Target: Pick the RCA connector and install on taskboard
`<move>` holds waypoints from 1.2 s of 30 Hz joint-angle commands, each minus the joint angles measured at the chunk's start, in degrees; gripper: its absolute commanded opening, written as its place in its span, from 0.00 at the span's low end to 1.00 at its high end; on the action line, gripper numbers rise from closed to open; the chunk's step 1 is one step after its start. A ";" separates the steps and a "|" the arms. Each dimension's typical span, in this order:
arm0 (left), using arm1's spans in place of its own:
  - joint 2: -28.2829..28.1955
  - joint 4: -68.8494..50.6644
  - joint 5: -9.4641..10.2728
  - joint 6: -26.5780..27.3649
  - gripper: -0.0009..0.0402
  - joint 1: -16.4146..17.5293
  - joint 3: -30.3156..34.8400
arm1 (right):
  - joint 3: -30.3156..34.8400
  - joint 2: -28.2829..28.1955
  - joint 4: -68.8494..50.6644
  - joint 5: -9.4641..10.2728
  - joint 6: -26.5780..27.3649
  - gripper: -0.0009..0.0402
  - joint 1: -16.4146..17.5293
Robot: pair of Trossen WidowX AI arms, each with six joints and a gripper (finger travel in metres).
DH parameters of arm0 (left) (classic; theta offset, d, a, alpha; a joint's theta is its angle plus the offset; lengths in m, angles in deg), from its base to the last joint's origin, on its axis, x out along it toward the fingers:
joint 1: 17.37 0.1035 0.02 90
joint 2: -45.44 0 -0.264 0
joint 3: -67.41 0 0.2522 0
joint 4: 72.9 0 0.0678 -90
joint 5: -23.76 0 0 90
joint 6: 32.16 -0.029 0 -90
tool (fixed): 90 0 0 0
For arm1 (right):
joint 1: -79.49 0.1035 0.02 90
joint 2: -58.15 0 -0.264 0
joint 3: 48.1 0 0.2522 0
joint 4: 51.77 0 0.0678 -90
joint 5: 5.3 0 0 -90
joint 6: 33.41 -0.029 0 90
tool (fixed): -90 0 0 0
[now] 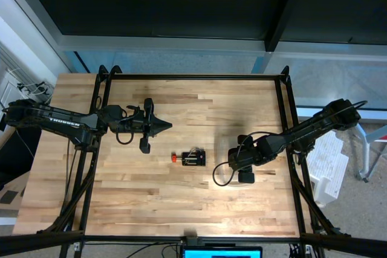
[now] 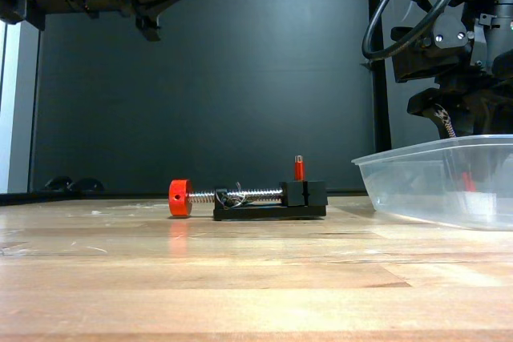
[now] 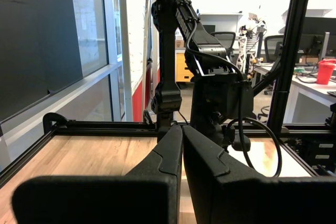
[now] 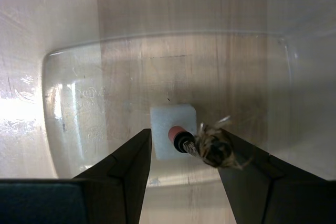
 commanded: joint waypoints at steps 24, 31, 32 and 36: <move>0.00 0.02 0.00 -0.02 0.02 0.02 0.02 | -0.26 -0.02 0.94 0.24 0.42 0.19 0.02; 0.00 0.00 0.00 -0.02 0.02 0.02 0.02 | -0.26 -0.02 0.83 0.24 0.42 0.11 0.02; 0.00 0.02 0.00 -0.02 0.02 0.00 0.02 | -0.26 -0.02 0.85 0.22 0.42 0.09 0.02; 0.00 0.02 0.00 -0.02 0.02 0.00 0.02 | -0.26 -0.02 0.83 0.22 0.42 0.05 0.02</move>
